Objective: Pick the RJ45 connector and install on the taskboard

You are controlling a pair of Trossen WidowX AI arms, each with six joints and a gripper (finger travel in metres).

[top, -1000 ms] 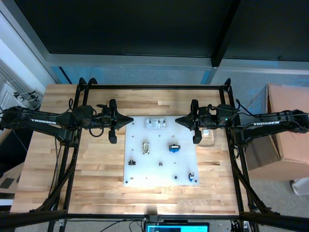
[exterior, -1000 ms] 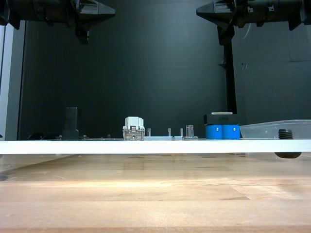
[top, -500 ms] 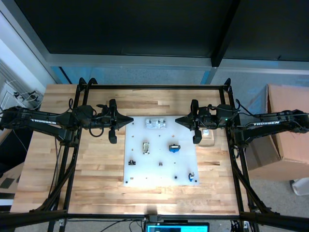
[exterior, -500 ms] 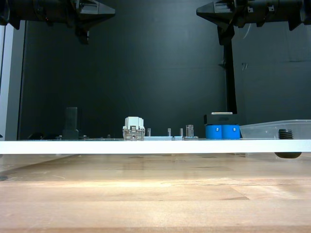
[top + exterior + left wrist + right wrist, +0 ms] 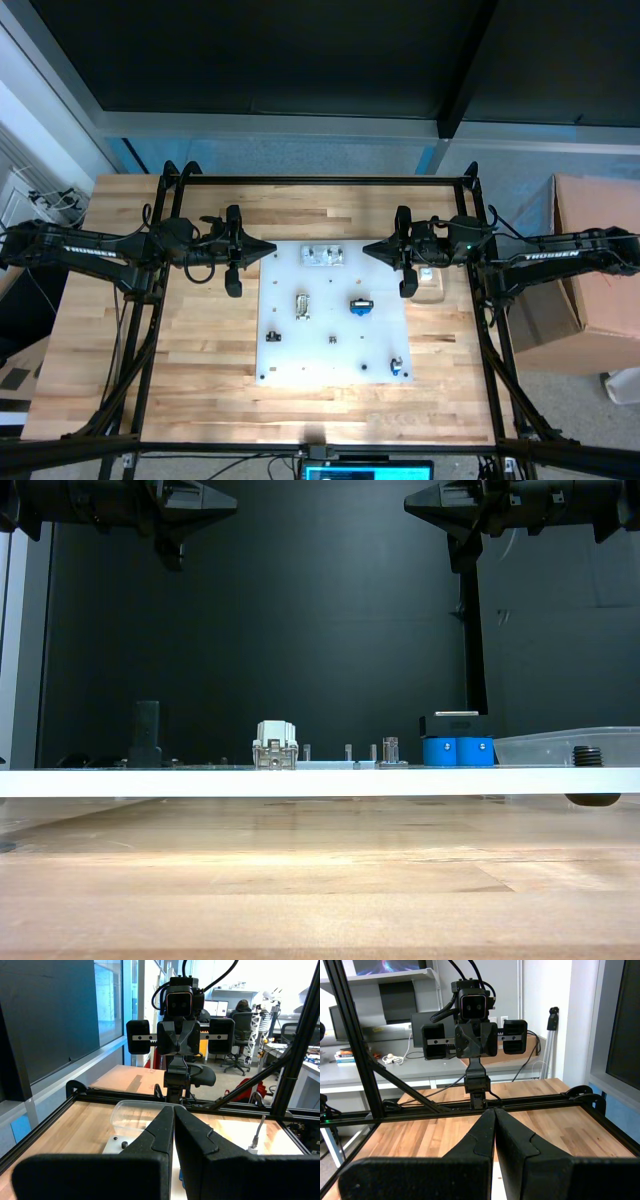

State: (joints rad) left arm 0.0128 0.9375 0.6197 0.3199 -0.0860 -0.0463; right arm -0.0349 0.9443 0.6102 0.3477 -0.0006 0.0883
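No displacement is visible between the earlier frames and this moment: both arms, the board parts and the cable hold the same positions. At the far-left edge of the flat white rectangular task board [image 5: 330,365], the black left gripper [image 5: 268,252] hangs high, pointing inward. Its fingers [image 5: 162,1130] are pressed together along their length with nothing between them. The black right gripper [image 5: 368,250] mirrors it at the far-right edge of the board. Its fingers [image 5: 485,1132] are likewise closed flat against each other and hold nothing. The low view shows both grippers well above the board parts. A clear plastic tray [image 5: 434,292] sits on the light wooden table [image 5: 200,380] just beside the board's right edge, under the right arm, with a pale white block [image 5: 427,272] inside. A black metal frame [image 5: 320,181] borders the table, and a brown cardboard box [image 5: 590,270] stands beyond its right side. The small RJ45 connector [image 5: 253,1146] shows in the left wrist view as a pale plug, end downward, with its thin grey cable [image 5: 259,1129] rising tilted from it. It is held by neither gripper. In the high view the small blue jack [image 5: 397,368] at the board's near right corner carries a small grey piece on top. Whether the plug is fully seated cannot be determined.
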